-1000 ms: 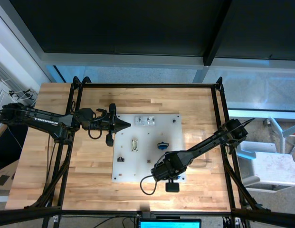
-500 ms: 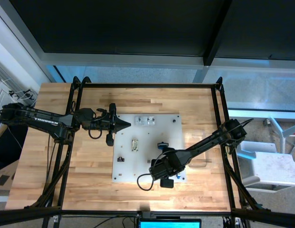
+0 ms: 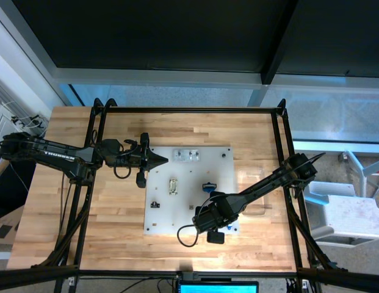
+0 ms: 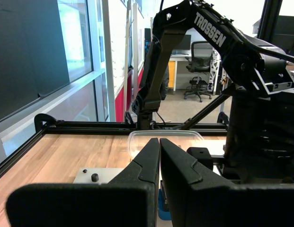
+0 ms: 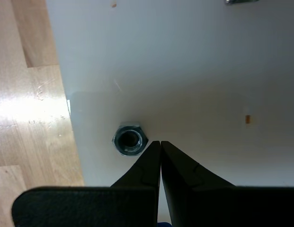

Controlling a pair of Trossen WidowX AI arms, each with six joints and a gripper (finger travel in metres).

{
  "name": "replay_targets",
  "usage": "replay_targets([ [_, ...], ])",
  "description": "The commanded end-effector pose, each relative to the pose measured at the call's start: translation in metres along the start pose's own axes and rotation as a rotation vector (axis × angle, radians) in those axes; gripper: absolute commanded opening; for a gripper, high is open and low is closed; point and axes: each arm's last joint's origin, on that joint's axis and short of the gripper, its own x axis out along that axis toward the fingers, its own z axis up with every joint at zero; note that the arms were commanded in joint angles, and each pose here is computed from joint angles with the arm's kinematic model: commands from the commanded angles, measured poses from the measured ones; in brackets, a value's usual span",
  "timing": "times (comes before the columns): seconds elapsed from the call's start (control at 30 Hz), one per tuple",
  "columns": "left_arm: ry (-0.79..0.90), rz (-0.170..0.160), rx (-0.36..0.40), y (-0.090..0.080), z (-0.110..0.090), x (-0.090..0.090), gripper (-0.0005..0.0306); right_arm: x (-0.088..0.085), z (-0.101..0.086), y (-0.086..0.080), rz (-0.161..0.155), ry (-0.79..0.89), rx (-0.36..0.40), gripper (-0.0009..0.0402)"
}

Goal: Pick the M12 fastener and fasten on the M12 threads

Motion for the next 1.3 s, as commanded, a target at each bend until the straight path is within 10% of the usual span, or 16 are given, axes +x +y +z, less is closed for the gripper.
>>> replay_targets([
  [0.03,0.0,0.0,0.0,0.0,0.0,0.0,0.0,0.001,0.0,0.0,-0.002,0.001,0.002,0.0],
  [0.17,0.0,0.0,0.0,0.0,0.0,0.0,0.0,0.001,0.0,0.001,0.019,0.01,0.001,0.0],
  [0.37,0.0,0.0,0.0,0.0,0.0,0.0,0.0,-0.003,-0.004,0.009,0.315,0.149,-0.105,0.0],
  [0.43,0.0,0.0,0.0,0.0,0.0,0.0,0.0,-0.005,-0.005,0.01,0.337,0.164,-0.118,0.0],
  [0.67,0.0,0.0,0.0,0.0,0.0,0.0,0.0,-0.007,-0.005,0.006,0.231,0.123,-0.083,0.0],
  [0.93,0.0,0.0,0.0,0.0,0.0,0.0,0.0,-0.007,-0.004,-0.002,0.018,0.024,-0.047,0.0],
  [1.3,0.0,0.0,0.0,0.0,0.0,0.0,0.0,0.002,-0.001,-0.001,-0.01,0.01,-0.026,0.0],
])
